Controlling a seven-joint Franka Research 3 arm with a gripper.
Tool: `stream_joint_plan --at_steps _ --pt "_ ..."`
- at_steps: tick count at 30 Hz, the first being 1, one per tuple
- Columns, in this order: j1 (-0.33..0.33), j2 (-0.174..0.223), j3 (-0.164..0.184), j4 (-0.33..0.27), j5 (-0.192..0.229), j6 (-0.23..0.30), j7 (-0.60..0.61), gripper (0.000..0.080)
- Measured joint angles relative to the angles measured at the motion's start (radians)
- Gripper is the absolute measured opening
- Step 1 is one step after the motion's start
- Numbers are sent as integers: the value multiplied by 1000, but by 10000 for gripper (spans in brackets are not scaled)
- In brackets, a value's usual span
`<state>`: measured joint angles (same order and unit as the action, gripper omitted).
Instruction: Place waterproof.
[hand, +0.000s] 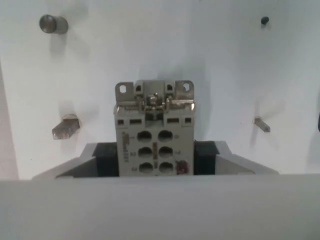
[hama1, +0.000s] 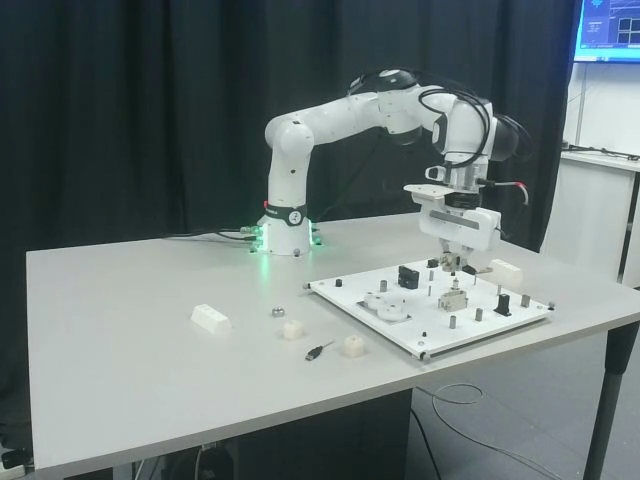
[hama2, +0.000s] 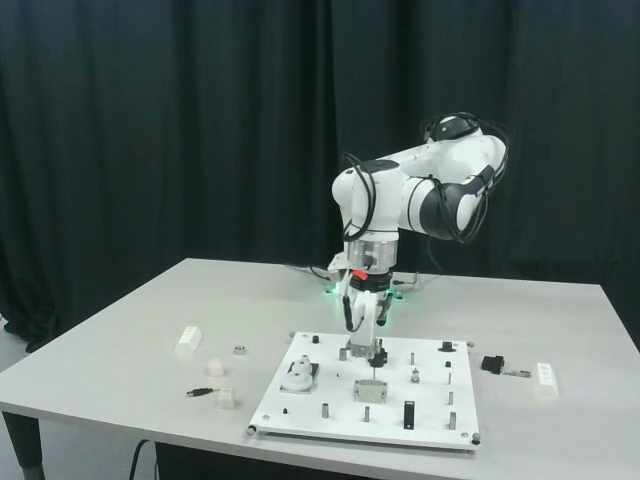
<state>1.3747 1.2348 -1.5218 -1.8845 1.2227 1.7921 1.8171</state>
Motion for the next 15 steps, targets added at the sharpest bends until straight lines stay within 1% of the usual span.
stream_joint_plan --at_steps 15 --pt "-7 0 1 0 1 12 -49 309"
